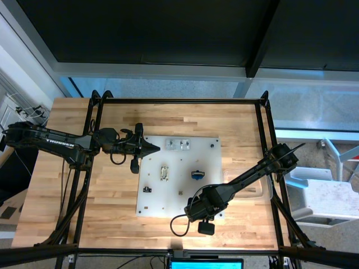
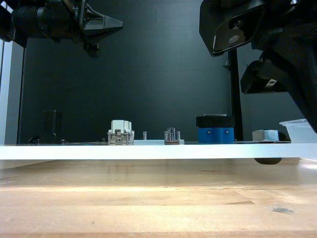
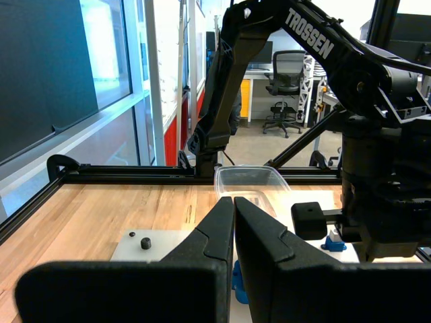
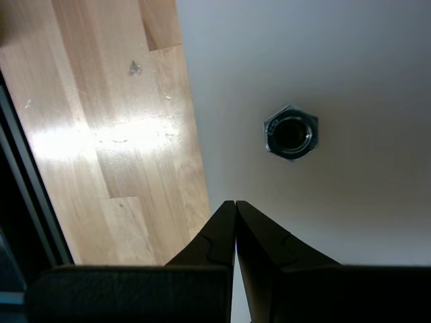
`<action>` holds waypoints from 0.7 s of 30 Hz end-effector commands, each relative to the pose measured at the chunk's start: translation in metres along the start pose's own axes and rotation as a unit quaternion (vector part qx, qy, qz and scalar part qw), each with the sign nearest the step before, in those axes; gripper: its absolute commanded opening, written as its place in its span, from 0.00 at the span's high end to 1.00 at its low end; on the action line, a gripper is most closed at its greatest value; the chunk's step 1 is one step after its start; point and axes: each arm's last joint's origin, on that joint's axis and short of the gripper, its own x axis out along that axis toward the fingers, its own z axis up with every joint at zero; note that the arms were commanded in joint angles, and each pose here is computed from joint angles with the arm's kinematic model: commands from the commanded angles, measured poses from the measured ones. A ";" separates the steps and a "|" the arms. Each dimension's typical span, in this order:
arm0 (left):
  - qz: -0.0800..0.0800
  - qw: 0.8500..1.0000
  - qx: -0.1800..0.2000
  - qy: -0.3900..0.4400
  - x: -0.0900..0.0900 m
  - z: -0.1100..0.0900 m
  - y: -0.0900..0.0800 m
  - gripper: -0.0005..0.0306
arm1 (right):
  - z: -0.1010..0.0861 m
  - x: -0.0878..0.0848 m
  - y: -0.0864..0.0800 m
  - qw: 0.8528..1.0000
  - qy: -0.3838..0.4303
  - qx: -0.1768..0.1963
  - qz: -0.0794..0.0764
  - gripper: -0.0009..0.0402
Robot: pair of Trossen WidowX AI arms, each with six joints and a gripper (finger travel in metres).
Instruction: Pick the M12 fastener and fasten on the M12 threads
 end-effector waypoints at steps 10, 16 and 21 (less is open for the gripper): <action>0.000 1.000 0.000 0.000 0.000 0.000 0.000 0.98 | 0.003 -0.021 -0.002 0.995 -0.067 0.001 -0.074 0.98; 0.000 1.000 0.000 0.000 0.000 0.000 0.000 0.98 | 0.005 -0.022 -0.005 0.989 -0.092 0.002 -0.114 0.98; 0.000 1.000 0.000 0.000 0.000 0.000 0.000 0.98 | 0.005 -0.011 -0.007 0.989 -0.083 0.001 -0.122 0.98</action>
